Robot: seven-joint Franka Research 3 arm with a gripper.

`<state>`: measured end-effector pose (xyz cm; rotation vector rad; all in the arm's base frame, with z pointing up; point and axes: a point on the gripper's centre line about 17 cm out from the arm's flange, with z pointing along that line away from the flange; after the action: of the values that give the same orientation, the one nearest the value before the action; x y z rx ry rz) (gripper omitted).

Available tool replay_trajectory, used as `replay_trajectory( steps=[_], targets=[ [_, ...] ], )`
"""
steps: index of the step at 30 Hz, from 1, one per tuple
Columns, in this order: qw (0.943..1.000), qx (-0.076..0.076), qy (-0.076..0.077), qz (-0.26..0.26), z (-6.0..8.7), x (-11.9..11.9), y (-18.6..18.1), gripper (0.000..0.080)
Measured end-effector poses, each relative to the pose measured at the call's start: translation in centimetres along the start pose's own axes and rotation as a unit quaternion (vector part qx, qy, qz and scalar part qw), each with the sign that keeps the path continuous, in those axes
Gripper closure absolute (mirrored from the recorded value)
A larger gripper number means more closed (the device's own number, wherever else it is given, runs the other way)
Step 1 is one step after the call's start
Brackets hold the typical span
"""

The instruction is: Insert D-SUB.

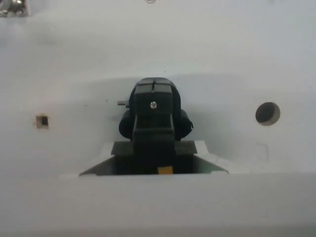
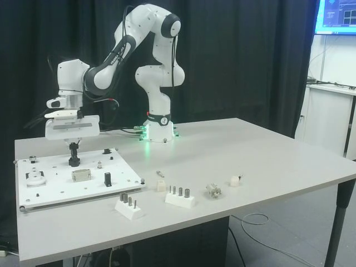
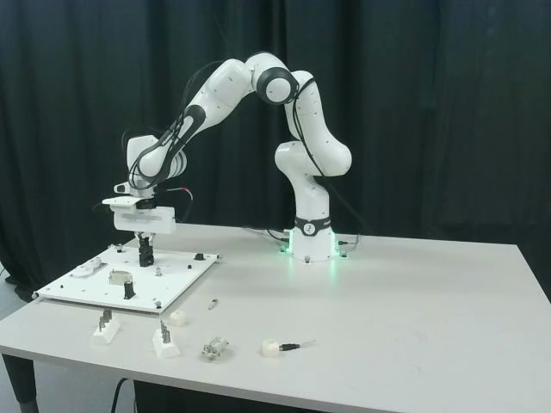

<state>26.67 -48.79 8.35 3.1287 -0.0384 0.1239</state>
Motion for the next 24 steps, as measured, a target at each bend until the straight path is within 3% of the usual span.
replay_trajectory(
  steps=[24],
  targets=[
    [1.0000,-0.002,0.001,0.004,-0.05,0.24,0.06,0.0649]
  ],
)
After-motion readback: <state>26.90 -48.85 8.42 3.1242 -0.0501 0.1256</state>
